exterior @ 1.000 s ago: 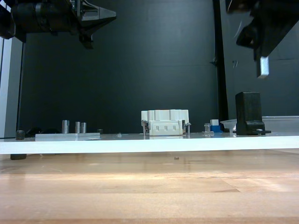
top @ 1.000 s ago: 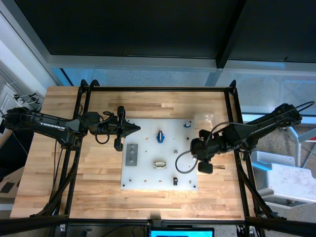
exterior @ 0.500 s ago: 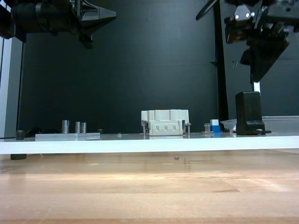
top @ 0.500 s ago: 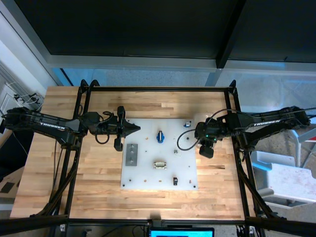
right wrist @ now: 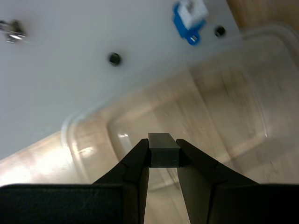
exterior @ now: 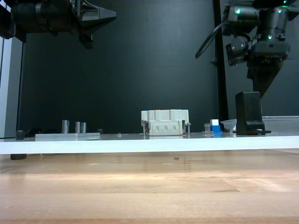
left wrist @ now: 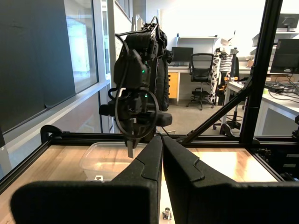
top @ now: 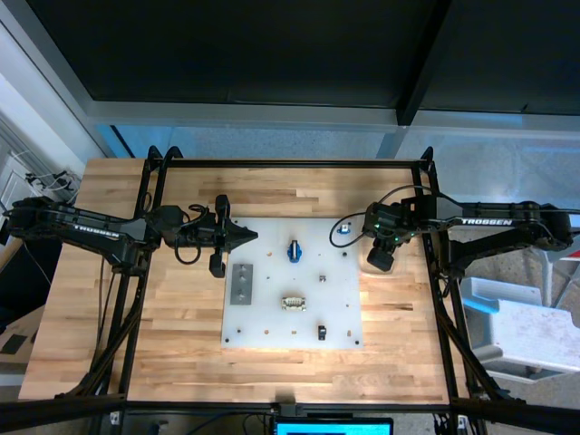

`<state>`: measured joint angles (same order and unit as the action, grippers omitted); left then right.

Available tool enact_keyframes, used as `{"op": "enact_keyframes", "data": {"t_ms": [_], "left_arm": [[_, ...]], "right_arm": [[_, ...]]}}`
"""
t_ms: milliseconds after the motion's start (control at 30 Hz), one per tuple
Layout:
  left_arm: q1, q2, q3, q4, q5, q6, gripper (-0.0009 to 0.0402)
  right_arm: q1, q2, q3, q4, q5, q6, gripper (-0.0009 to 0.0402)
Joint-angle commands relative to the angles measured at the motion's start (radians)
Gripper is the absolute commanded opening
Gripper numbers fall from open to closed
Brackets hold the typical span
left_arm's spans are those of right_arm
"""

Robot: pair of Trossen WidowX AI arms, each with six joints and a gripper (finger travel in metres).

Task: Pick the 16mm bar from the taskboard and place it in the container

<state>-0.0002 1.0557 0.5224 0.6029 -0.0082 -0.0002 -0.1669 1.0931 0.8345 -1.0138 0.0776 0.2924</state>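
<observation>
My right gripper [right wrist: 162, 150] is shut on the 16mm bar [right wrist: 164, 157], a short dark rod seen end-on between the fingers. It hangs above the container [right wrist: 88, 140], a clear tub beside the far right corner of the white taskboard [top: 272, 308]. From the high view the right gripper [top: 380, 246] covers most of the tub. In the low view the right gripper [exterior: 261, 86] points down, high over the container [exterior: 281, 122]. My left gripper [top: 248, 235] is shut on nothing and hovers over the board's far left edge.
On the board stand a grey metal block [top: 241, 283], a blue connector [top: 294, 250], a beige connector [top: 292, 303] and a black block [exterior: 247, 114]. A small blue and white fitting [right wrist: 189, 16] sits close to the tub. A black frame borders the wooden table [top: 163, 344].
The right arm swung from the board's right edge toward the far side, carrying the bar until it hangs over the container. The left arm has not moved.
</observation>
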Motion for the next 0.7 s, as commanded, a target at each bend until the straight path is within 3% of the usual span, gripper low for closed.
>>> {"op": "enact_keyframes", "data": {"t_ms": [33,300,700], "left_arm": [[0.0,0.0,0.0,0.0,0.0,0.0,0.0],[0.0,0.0,0.0,0.0,0.0,0.0,0.0],[0.0,0.0,0.0,0.0,0.0,0.0,0.0]], "right_arm": [[-0.038,0.001,-0.015,-0.007,0.0,-0.02,0.0032],[-0.105,0.001,-0.025,-0.036,0.005,-0.026,0.0032],[-0.106,0.001,-0.025,-0.039,0.009,-0.05,0.0032]]}}
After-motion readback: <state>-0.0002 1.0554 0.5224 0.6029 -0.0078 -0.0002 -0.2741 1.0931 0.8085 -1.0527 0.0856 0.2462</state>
